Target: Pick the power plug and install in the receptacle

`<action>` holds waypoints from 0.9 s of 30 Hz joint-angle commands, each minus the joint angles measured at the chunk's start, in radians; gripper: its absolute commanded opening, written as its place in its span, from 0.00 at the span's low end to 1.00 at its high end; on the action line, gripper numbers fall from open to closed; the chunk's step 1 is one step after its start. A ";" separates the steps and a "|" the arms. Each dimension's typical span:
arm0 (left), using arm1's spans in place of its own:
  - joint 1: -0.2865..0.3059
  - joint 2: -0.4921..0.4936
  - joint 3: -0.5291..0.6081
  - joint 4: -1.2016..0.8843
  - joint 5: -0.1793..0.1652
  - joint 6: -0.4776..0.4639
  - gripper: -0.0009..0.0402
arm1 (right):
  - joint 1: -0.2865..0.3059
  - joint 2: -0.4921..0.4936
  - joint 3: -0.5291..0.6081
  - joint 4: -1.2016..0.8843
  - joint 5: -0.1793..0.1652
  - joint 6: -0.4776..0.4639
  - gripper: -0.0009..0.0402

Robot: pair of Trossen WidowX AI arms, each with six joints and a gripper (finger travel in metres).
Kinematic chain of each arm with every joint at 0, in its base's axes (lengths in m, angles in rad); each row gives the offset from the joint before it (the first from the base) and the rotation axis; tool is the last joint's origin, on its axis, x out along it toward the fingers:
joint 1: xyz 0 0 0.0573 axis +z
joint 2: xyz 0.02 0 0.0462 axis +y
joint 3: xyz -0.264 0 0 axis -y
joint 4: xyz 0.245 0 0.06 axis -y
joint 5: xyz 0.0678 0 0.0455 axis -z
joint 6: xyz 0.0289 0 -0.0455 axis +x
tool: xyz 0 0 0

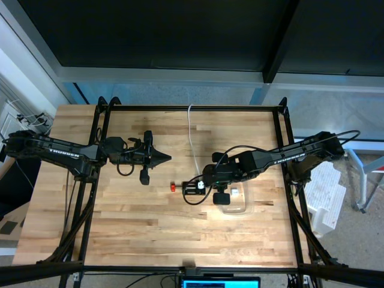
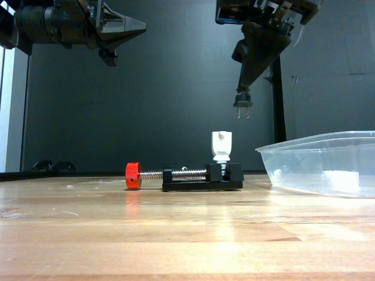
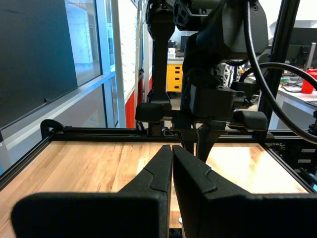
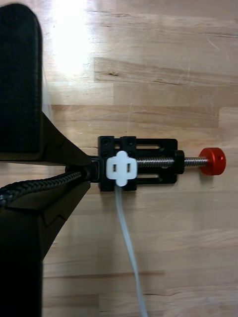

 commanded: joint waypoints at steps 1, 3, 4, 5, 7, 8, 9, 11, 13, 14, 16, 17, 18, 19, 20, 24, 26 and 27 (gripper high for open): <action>0.000 0.000 0.000 0.000 0.000 0.000 0.02 | -0.006 0.027 0.022 0.004 -0.001 -0.008 0.02; 0.000 0.000 0.000 0.000 0.000 0.000 0.02 | -0.011 0.046 0.036 0.004 -0.001 -0.015 0.02; 0.000 0.000 0.000 0.000 0.000 0.000 0.02 | -0.013 0.055 0.042 0.005 -0.001 -0.019 0.02; 0.000 0.000 0.000 0.000 0.000 0.000 0.02 | -0.013 0.063 0.048 0.005 -0.001 -0.023 0.02; 0.000 0.000 0.000 0.000 0.000 0.000 0.02 | -0.014 0.074 0.055 0.010 -0.004 -0.026 0.02; 0.000 0.000 0.000 0.000 0.000 0.000 0.02 | -0.015 0.078 0.057 0.012 -0.003 -0.026 0.02; 0.000 0.000 0.000 0.000 0.000 0.000 0.02 | -0.015 0.078 0.058 0.016 -0.004 -0.026 0.02; 0.000 0.000 0.000 0.000 0.000 0.000 0.02 | -0.015 0.085 0.057 0.023 -0.004 -0.026 0.02; 0.000 0.000 0.000 0.000 0.000 0.000 0.02 | -0.017 0.090 0.058 0.026 -0.005 -0.025 0.02; 0.000 0.000 0.000 0.000 0.000 0.000 0.02 | -0.017 0.090 0.058 0.026 -0.006 -0.026 0.02; 0.000 0.000 0.000 0.000 0.000 0.000 0.02 | -0.017 0.090 0.058 0.026 -0.004 -0.031 0.02; 0.000 0.000 0.000 0.000 0.000 0.000 0.02 | -0.017 0.090 0.058 0.028 -0.004 -0.032 0.02; 0.000 0.000 0.000 0.000 0.000 0.000 0.02 | -0.017 0.090 0.058 0.030 -0.004 -0.033 0.02; 0.000 0.000 0.000 0.000 0.000 0.000 0.02 | -0.018 0.091 0.058 0.032 -0.004 -0.033 0.02; 0.000 0.000 0.000 0.000 0.000 0.000 0.02 | -0.019 0.091 0.058 0.033 -0.004 -0.034 0.02; 0.000 0.000 0.000 0.000 0.000 0.000 0.02 | -0.021 0.097 0.058 0.041 -0.004 -0.043 0.02; 0.000 0.000 0.000 0.000 0.000 0.000 0.02 | -0.022 0.097 0.057 0.045 -0.004 -0.048 0.02; 0.000 0.000 0.000 0.000 0.000 0.000 0.02 | -0.023 0.097 0.057 0.045 -0.003 -0.049 0.02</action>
